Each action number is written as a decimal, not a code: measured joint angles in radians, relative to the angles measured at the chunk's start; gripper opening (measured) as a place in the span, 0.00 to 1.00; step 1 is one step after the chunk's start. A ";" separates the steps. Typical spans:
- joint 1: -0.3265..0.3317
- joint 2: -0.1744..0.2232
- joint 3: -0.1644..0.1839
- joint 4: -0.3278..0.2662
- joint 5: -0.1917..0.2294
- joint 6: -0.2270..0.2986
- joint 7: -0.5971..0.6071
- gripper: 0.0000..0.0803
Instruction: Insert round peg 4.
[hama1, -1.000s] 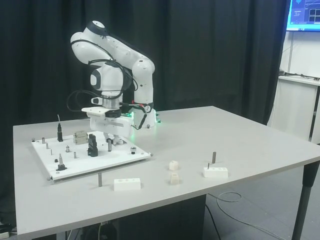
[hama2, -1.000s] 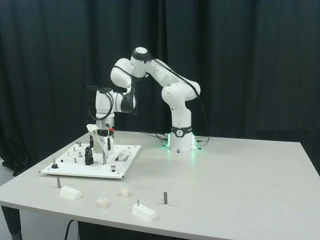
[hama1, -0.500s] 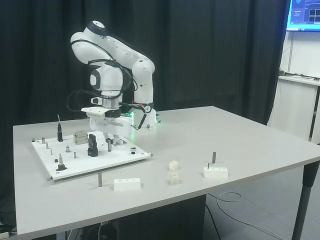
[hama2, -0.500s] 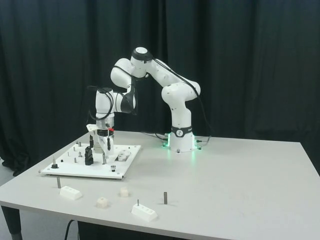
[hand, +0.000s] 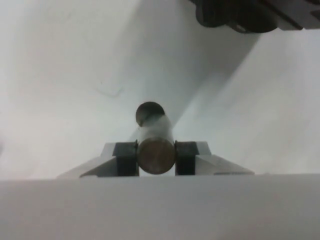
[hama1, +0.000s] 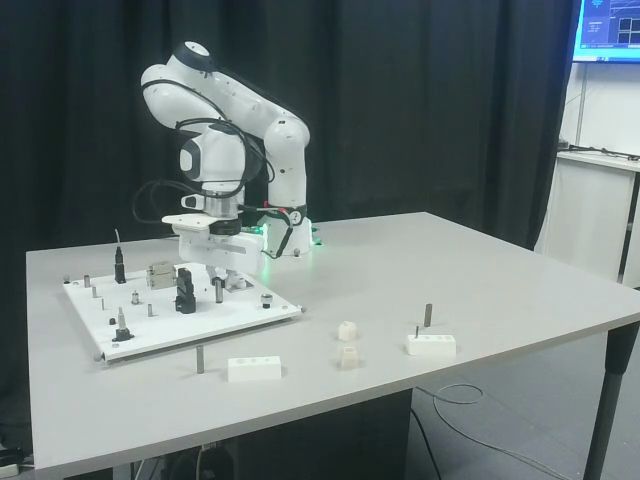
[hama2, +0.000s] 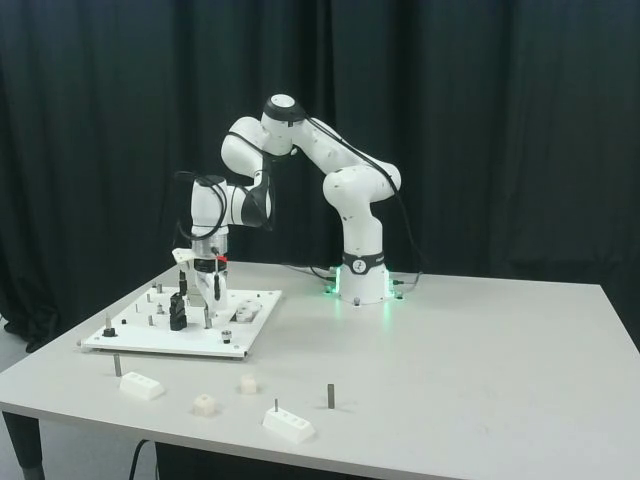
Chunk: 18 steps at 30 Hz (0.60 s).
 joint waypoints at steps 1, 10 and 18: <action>0.000 0.000 0.000 0.000 -0.002 0.001 0.000 0.19; 0.000 0.000 -0.004 0.000 -0.013 0.014 0.000 0.19; 0.000 -0.001 -0.007 0.000 -0.024 0.026 0.000 0.19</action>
